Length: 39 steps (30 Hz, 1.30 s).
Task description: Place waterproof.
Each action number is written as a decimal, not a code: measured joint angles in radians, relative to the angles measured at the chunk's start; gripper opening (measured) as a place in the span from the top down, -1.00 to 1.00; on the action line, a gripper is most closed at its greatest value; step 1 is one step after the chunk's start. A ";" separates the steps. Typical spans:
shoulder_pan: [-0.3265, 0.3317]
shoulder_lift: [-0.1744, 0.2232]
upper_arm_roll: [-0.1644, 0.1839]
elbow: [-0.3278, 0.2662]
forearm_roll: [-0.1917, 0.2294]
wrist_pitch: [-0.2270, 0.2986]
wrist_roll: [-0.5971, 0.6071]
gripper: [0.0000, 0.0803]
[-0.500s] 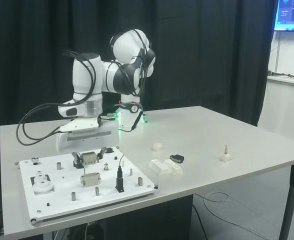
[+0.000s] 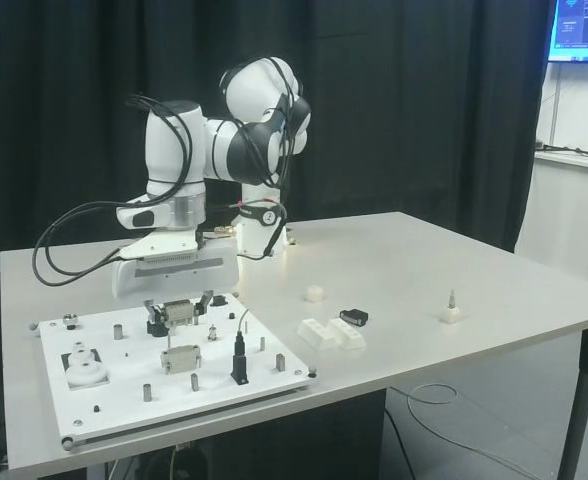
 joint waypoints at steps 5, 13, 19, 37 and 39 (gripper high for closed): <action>0.001 0.000 0.001 0.000 0.002 -0.002 0.000 -0.54; 0.009 0.000 0.002 0.000 0.015 -0.035 0.007 -0.54; 0.028 -0.003 0.002 0.000 0.038 -0.083 0.029 -0.54; 0.143 -0.036 0.001 -0.005 0.048 -0.267 0.178 -0.54; 0.159 -0.038 0.001 -0.009 0.048 -0.283 0.199 -0.54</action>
